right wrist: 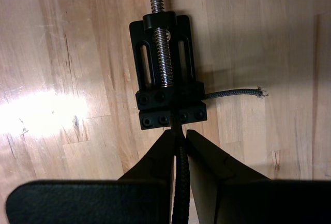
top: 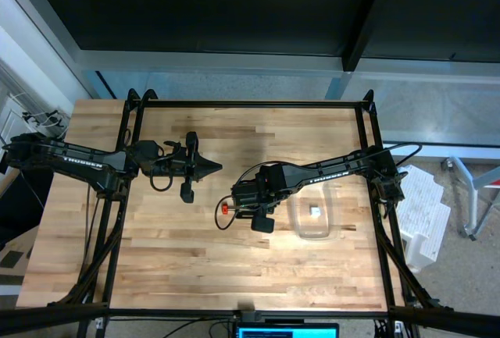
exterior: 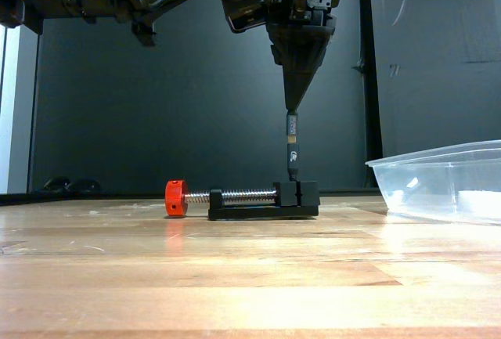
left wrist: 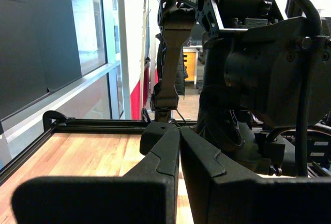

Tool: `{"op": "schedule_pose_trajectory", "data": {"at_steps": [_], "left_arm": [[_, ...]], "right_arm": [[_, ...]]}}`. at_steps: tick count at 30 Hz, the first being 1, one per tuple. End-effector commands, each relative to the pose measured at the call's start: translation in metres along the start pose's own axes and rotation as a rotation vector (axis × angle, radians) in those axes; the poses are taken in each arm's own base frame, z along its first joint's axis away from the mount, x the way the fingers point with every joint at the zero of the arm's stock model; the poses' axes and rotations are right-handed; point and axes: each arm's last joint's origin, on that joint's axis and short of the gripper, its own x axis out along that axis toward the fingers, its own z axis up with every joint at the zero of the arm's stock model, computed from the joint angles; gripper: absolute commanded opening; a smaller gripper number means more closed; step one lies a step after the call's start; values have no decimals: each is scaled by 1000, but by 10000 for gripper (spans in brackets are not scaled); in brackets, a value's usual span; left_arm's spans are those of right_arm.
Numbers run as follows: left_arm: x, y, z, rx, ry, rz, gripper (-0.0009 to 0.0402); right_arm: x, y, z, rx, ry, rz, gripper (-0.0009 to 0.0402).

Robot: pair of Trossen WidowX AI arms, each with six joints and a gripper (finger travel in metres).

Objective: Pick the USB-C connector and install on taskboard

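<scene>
The right gripper [exterior: 291,107] points straight down over the middle of the bench [top: 156,260], its fingers [right wrist: 155,157] nearly shut and pinching the one USB-C connector [exterior: 292,149] by its dark stem. The connector hangs upright, and its lower tip meets the top of the clamp end of the taskboard [exterior: 262,203]; whether it is seated I cannot tell. The left gripper [left wrist: 180,144] is held in the air over the left part of the bench, well apart from the board, with its fingers pressed together on nothing.

There is one taskboard, lying flat, with one orange-red knob [exterior: 176,198] on a sprung screw at the end away from the connector. One short frayed braided lead [right wrist: 235,93] sticks out of the board's side. One clear tray [top: 312,225] sits to the right with one small white block [top: 314,210] inside.

"TROSSEN" [top: 80,159] can be read on the left arm
</scene>
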Motion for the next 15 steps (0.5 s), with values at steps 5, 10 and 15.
{"op": "schedule_pose_trajectory", "data": {"at_steps": [5,10,15], "left_arm": [[0,0,0,0,0,0,0],[0,0,0,0,0,0,0],[0,0,0,0,0,0,0]], "right_arm": [[0,-1,0,0,-2,-17,0],[-1,-1,-1,0,0,-17,0],[-1,-1,-1,-1,1,-14,0]]}}
